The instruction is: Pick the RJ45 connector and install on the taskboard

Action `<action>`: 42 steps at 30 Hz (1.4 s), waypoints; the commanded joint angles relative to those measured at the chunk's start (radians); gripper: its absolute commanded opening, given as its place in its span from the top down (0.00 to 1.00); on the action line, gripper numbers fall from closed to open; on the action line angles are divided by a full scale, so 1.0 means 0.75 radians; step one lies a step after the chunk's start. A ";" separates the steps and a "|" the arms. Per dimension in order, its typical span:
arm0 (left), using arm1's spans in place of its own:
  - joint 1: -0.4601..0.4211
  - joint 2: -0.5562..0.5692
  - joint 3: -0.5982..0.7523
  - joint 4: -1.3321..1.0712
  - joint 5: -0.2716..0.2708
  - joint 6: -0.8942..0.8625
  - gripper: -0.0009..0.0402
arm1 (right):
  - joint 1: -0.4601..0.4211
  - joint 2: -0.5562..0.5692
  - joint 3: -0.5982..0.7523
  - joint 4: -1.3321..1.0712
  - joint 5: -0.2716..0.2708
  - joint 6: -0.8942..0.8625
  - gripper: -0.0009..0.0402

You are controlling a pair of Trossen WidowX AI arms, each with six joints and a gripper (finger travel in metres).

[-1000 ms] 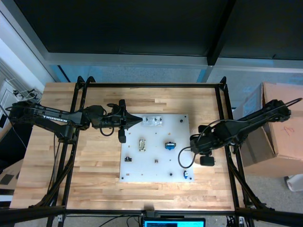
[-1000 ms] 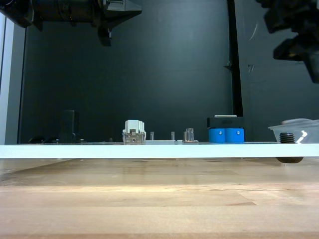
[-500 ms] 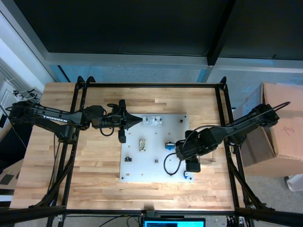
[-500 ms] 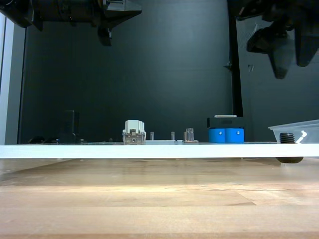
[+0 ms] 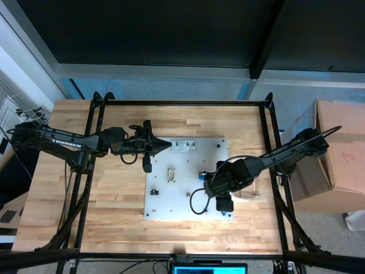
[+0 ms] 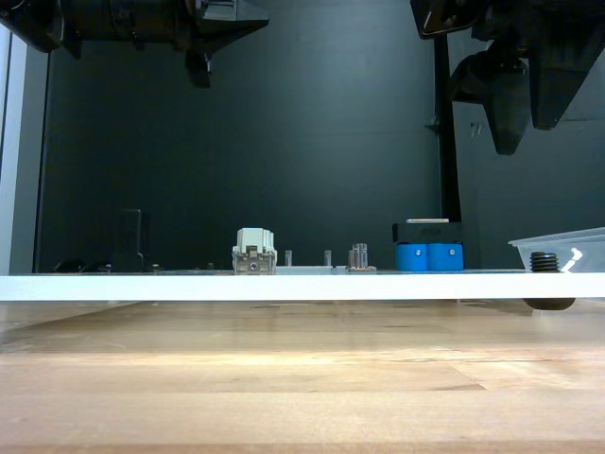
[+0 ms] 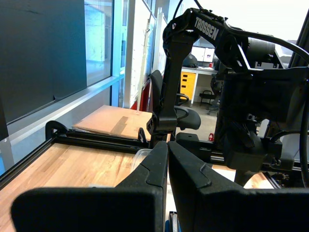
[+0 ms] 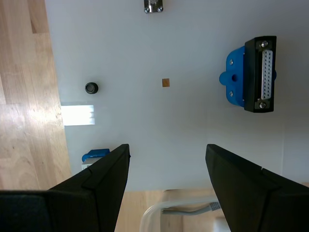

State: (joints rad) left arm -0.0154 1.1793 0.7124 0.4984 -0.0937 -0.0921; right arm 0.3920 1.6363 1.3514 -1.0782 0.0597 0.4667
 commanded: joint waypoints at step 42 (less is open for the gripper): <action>0.001 0.001 0.001 0.001 0.000 0.001 0.98 | -0.101 -0.361 -0.846 0.280 0.075 0.782 0.44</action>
